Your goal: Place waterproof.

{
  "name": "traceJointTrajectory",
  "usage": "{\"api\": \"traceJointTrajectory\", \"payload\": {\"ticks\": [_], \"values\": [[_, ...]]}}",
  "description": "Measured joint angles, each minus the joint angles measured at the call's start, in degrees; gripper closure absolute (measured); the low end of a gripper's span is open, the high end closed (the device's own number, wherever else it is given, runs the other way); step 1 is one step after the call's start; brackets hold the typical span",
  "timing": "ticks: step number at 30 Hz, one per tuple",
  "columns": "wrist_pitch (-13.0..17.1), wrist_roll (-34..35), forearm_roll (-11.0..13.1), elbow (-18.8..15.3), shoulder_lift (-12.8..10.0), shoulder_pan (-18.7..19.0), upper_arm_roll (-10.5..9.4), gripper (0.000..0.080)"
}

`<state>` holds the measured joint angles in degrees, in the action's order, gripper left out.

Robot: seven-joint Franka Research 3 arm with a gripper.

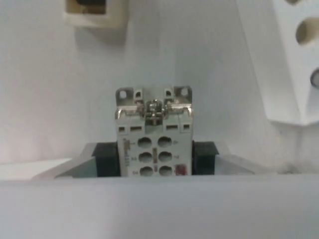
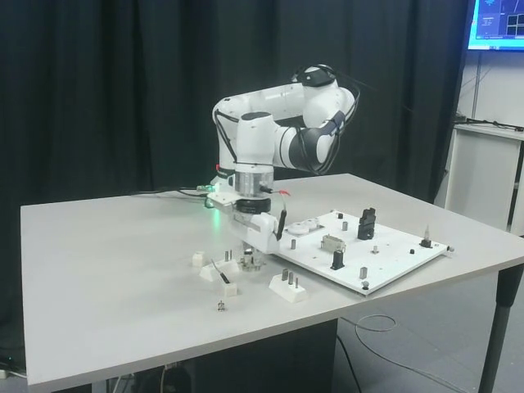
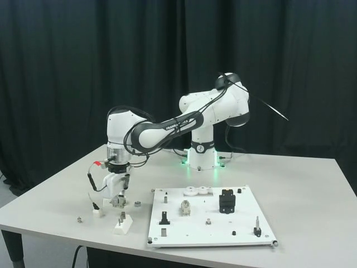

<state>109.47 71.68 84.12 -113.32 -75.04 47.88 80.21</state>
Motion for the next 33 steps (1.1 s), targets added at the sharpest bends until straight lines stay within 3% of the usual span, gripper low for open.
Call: {"api": "traceJointTrajectory", "payload": {"ticks": [13,33], "values": [[-2.6,2.4,0.4,-1.9,0.0,1.8,-0.22,0.0493],[-1.0,3.0,1.1,-2.3,0.0,1.5,-0.98,0.0493]]}}
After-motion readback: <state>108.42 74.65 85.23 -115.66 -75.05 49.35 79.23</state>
